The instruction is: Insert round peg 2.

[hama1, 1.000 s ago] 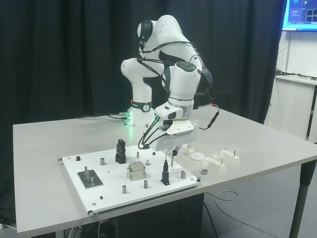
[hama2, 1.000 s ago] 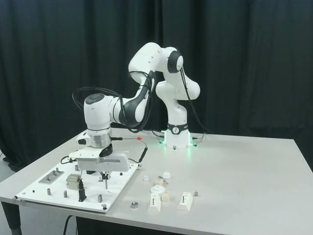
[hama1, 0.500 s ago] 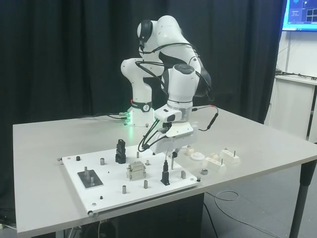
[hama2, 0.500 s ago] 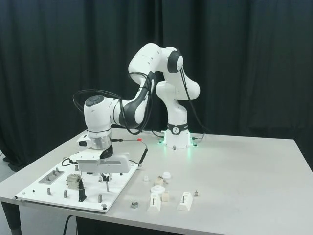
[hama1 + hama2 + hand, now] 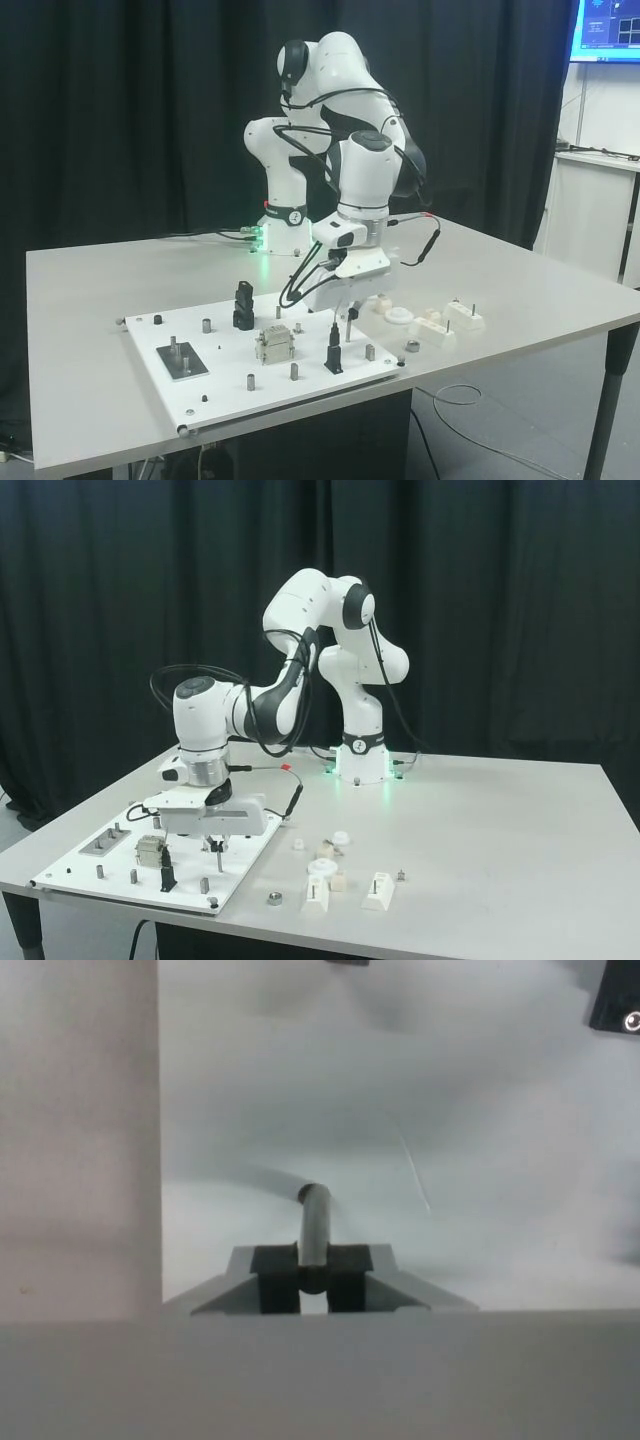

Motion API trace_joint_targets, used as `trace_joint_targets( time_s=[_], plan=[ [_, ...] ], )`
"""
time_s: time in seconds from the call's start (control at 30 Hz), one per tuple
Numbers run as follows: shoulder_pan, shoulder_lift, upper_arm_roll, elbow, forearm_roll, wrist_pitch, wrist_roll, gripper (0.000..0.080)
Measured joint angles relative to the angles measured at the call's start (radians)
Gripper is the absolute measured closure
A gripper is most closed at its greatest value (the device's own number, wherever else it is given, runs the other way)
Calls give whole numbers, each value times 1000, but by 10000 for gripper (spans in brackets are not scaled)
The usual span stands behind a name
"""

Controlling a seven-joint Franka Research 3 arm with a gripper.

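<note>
Round peg 2 [image 5: 314, 1222] is a slim grey metal cylinder with a smooth, slightly glossy surface and a rounded free end. It hangs upright, its upper end clamped between the two black pads of the gripper [image 5: 314, 1278], which is closed on it. In the room views the peg [image 5: 348, 321] shows as a thin vertical pin below the gripper, above the white board [image 5: 225, 375]; its lower tip appears clear of the board surface, though contact cannot be ruled out.

The board lies on the grey counter [image 5: 100, 290] at its front edge and carries several short grey pegs, a black connector block [image 5: 241, 306] and a black upright fixture [image 5: 333, 356] just beside the held peg. White holders [image 5: 325, 884] sit on the counter, apart from the board, near the front edge.
</note>
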Motion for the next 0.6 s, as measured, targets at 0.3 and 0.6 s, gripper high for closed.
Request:
trace_joint_targets(
  time_s=[0.3,0.6],
  plan=[
    [1,-2,0,-2,0,5,0,749],
    [2,-2,-1,-8,11,5,0,749]
  ],
)
